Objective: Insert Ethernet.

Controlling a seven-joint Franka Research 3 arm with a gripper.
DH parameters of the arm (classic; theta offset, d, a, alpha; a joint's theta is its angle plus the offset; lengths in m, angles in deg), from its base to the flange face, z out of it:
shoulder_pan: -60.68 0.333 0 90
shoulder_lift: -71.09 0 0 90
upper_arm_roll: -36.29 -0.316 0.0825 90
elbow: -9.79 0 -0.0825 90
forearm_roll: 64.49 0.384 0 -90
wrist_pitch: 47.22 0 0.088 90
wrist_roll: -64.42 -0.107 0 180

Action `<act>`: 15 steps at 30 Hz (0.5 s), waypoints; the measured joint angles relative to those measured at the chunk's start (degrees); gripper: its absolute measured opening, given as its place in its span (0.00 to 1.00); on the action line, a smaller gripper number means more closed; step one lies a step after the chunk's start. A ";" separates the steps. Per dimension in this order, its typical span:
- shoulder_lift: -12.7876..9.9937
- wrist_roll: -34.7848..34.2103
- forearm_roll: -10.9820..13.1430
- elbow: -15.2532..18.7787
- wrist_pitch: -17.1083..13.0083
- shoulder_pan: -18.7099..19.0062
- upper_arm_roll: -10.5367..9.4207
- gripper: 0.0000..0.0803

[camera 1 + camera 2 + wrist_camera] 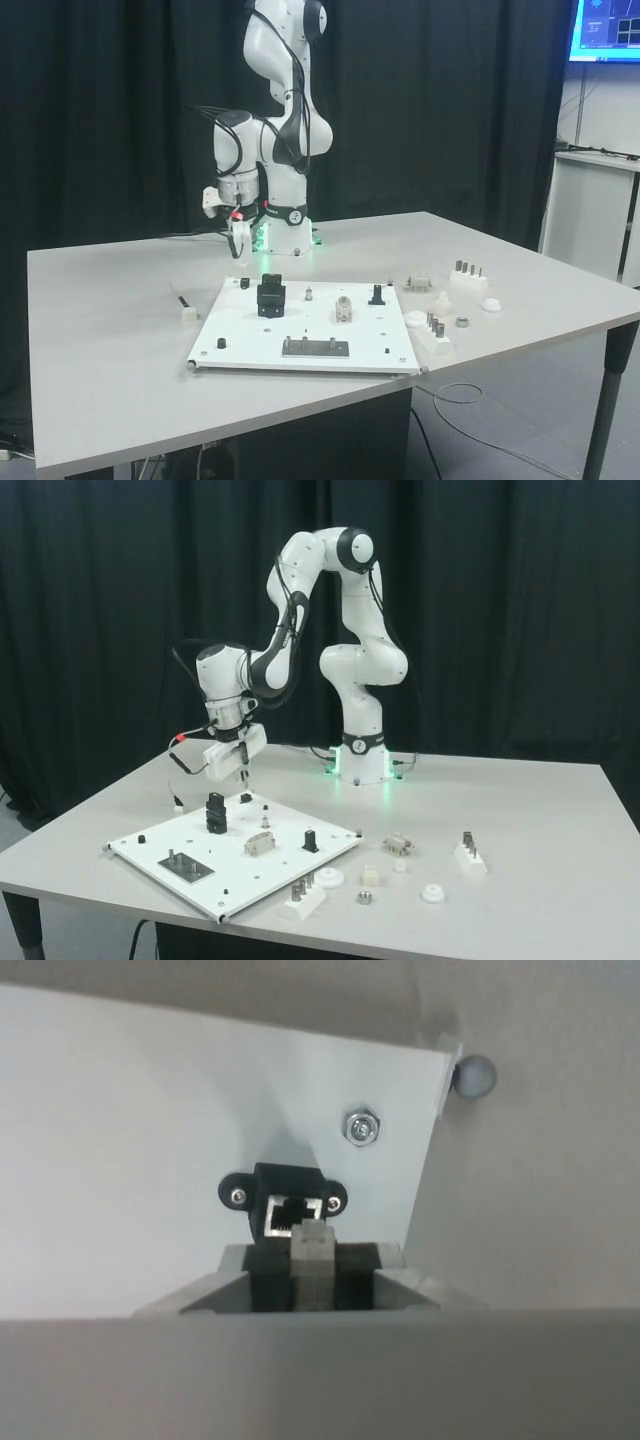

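Observation:
In the wrist view my gripper is shut on a small grey Ethernet plug, which stands upright between the black pads. Just beyond the plug's tip lies a black Ethernet socket, screwed onto the white board near its corner. The plug's tip overlaps the socket's opening in that view. From the room views the gripper hangs a short way above the socket at the board's back corner, apart from it.
A hex nut and a grey round foot sit near the board's corner. On the board stand a taller black block, a metal connector and a grey peg plate. White parts lie beside the board.

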 joint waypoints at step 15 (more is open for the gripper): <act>-0.98 1.61 0.82 0.01 -1.47 0.00 0.19 0.11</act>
